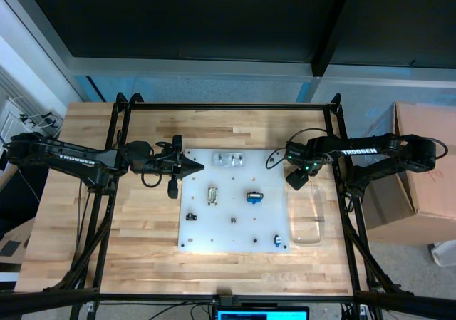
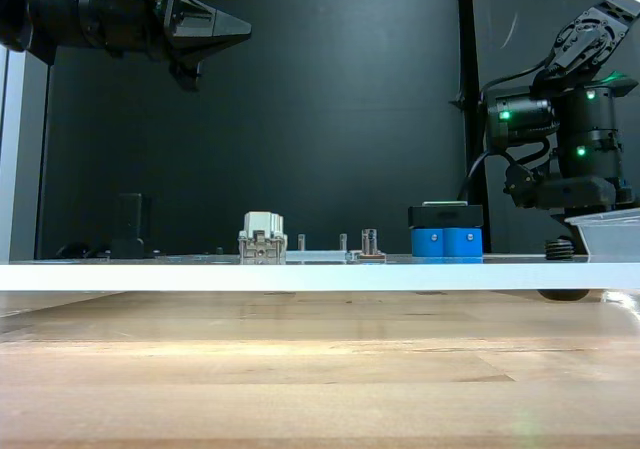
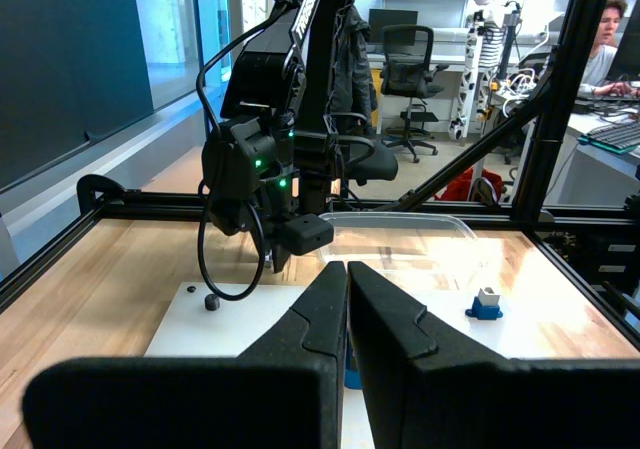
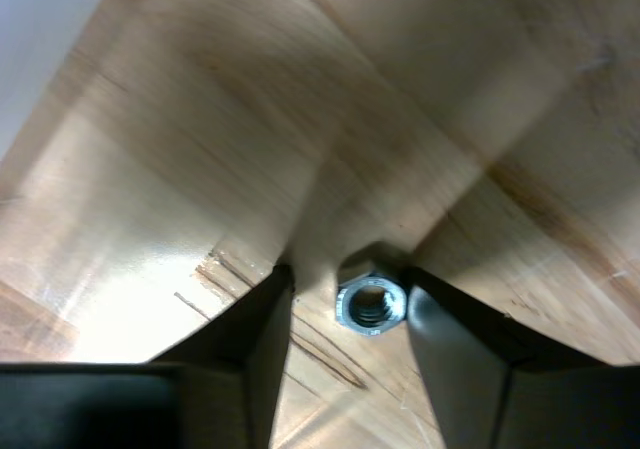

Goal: Unfasten the M12 nut and place it in the container

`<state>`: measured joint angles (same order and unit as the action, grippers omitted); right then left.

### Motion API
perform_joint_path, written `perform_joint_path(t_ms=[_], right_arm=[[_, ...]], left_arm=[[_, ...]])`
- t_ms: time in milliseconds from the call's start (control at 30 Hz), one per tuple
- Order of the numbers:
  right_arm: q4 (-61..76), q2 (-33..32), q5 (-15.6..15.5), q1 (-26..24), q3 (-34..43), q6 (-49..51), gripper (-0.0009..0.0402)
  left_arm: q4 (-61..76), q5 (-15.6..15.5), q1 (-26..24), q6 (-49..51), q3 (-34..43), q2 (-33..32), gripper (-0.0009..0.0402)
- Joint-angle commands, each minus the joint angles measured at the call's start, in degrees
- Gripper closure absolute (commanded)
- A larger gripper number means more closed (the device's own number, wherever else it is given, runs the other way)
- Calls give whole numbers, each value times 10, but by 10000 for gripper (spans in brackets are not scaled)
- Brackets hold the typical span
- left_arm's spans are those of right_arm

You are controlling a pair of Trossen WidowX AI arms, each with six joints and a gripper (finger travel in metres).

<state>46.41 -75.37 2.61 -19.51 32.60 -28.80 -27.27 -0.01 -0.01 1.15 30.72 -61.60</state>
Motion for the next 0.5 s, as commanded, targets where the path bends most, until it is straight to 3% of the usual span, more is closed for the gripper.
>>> perform_joint_path(t_ms=[33,300,500], right_arm=[[4,-1,6,0,-2,-3,306],[14,4,6,0,3,-2,385],[55,32,9,1,40,-3,390]], left_arm=[[0,0,0,0,0,0,393],[0,0,0,0,0,0,393],[0,0,0,0,0,0,393]])
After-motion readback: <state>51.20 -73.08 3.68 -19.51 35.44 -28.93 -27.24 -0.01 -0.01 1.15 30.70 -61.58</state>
